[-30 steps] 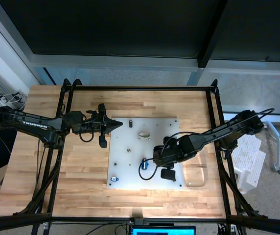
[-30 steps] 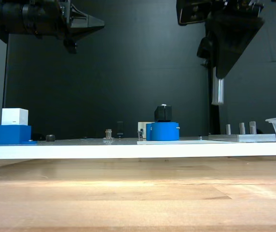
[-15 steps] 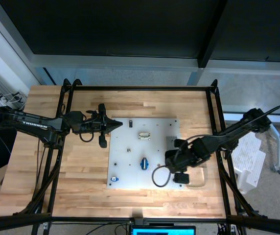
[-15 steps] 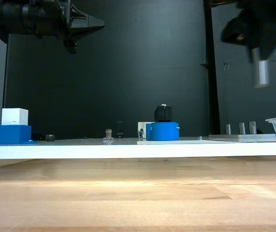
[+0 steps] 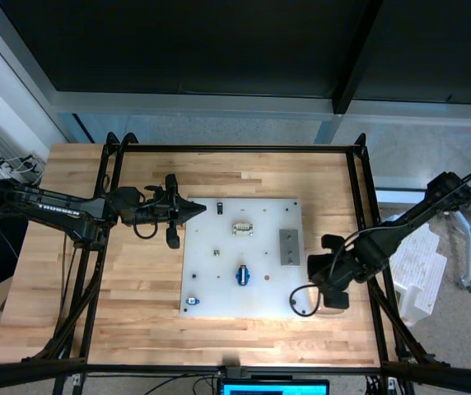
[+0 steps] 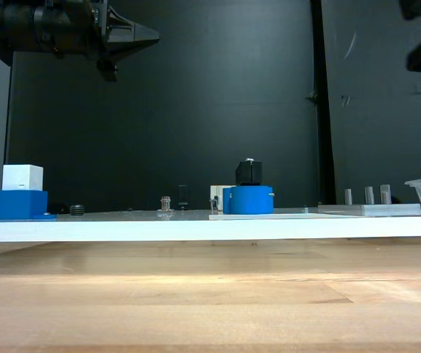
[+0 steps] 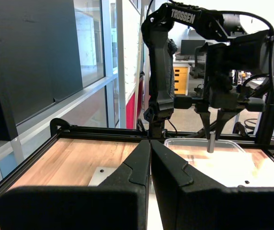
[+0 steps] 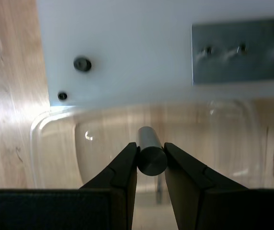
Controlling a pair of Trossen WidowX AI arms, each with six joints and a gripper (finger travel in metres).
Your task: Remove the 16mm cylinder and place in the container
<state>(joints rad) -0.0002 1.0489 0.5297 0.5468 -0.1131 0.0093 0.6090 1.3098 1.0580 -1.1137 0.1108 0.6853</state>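
Observation:
The 16mm cylinder (image 8: 151,155), a short grey metal rod, hangs upright between the fingers of my right gripper (image 8: 151,149), which is shut on it. Directly below it lies the container (image 8: 55,143), a clear shallow tray just off the white board's right edge. In the left wrist view the cylinder (image 7: 211,142) hangs a little above the container (image 7: 189,142). From above, the right gripper (image 5: 331,284) covers most of the tray. My left gripper (image 5: 199,210) hovers shut and empty over the board's far left corner.
The white board (image 5: 219,280) carries a grey block (image 5: 289,247) with short pegs, a blue connector (image 5: 241,275) and small fittings. A blue base with a white cube (image 6: 20,193) stands at the board's near left. Black frame rails border the table.
My right arm has swung rightward with the cylinder, from above the board's middle to above the container. The left arm has not moved.

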